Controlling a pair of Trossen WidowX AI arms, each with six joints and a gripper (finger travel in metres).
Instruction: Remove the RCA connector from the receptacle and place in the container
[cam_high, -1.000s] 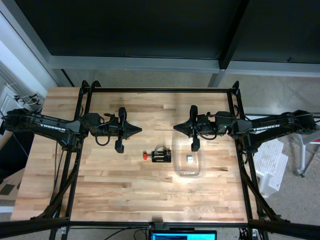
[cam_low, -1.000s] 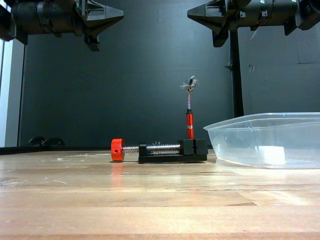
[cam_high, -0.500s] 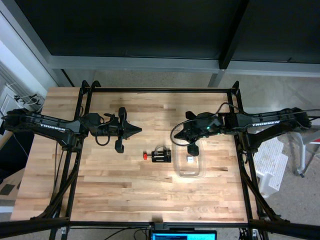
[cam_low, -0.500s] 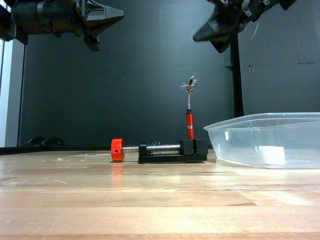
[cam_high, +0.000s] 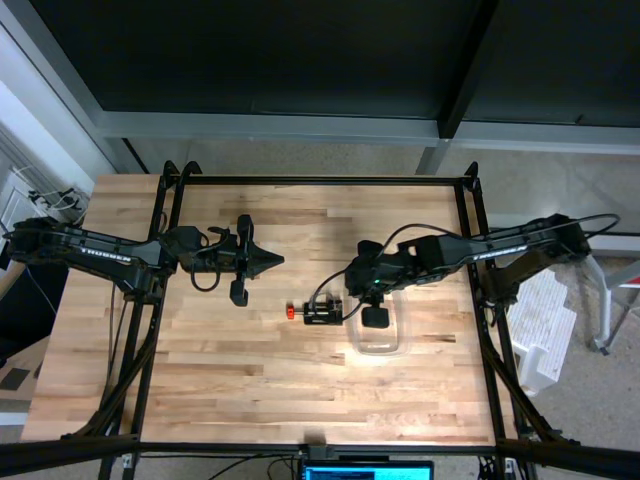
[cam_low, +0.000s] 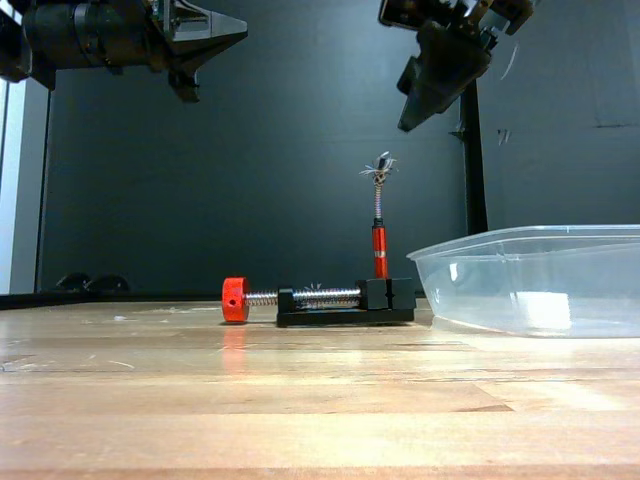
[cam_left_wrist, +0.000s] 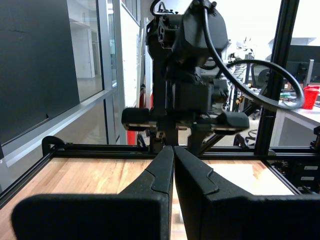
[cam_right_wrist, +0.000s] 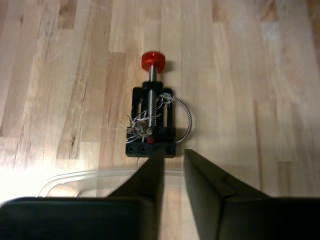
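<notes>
We find the RCA connector (cam_low: 380, 252) upright in the receptacle (cam_low: 345, 300), below and slightly left of our narrowly parted right gripper (cam_low: 407, 120); our closed left gripper (cam_low: 238, 38) hangs farther away

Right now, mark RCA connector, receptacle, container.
RCA connector (cam_low: 380, 250), low view, red body.
receptacle (cam_low: 345, 316), low view, black base.
container (cam_low: 470, 290), low view, near wall.
left gripper (cam_low: 243, 36), low view, fingertips, high at left.
right gripper (cam_low: 405, 122), low view, fingertips, above the receptacle.
</notes>
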